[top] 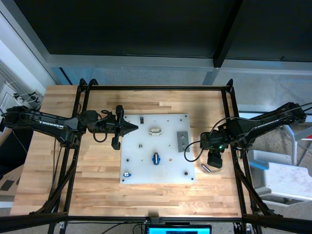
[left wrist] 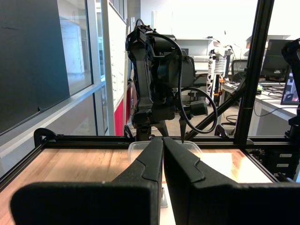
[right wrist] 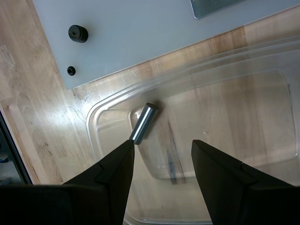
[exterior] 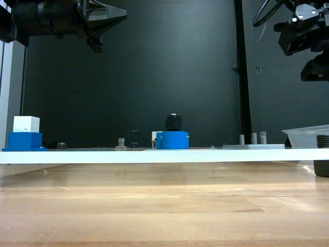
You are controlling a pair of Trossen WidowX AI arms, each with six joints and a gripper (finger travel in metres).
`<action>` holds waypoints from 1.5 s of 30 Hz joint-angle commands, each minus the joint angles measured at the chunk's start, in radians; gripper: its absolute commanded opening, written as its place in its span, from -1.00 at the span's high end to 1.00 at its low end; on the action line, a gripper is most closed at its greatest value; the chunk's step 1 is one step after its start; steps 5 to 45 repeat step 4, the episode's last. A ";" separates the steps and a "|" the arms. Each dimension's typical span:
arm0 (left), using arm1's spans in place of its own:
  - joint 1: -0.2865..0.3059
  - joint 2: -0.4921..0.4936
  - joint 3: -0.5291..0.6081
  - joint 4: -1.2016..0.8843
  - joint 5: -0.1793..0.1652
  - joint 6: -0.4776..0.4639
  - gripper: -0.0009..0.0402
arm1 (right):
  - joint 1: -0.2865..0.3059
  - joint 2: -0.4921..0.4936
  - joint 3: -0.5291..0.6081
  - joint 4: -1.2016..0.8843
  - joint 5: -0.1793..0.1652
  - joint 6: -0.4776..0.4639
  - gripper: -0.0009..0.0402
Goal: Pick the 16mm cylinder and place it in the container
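The 16mm cylinder (right wrist: 143,123), a short silvery metal pin, lies on its side inside the container (right wrist: 93,117), a clear plastic tray on the wood just right of the white board. My right gripper (right wrist: 162,145) hangs open above the tray with nothing between its fingers, and the cylinder lies below, near one fingertip. In the high view the cylinder (top: 205,168) shows just left of my right gripper (top: 215,160). My left gripper (top: 134,126) is shut and empty, held high over the board's left edge, pointing right; its wrist view shows the fingers (left wrist: 154,159) pressed together.
The white task board (top: 156,175) carries a grey metal block (top: 182,141), a blue fixture (top: 156,158) and small dark knobs (right wrist: 78,33). A black frame (top: 229,122) rings the table. The tray (exterior: 308,136) stands at the right in the low view.
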State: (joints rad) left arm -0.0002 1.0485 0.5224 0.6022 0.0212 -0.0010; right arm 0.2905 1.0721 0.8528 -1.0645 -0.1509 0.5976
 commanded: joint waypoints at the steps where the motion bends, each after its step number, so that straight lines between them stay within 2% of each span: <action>1: 0.000 0.000 0.000 0.000 0.000 0.000 0.96 | 0.000 0.000 0.000 0.000 0.000 0.000 0.13; 45: 0.000 0.000 0.000 0.000 0.000 0.000 0.96 | 0.000 0.000 0.000 0.000 0.000 0.000 0.13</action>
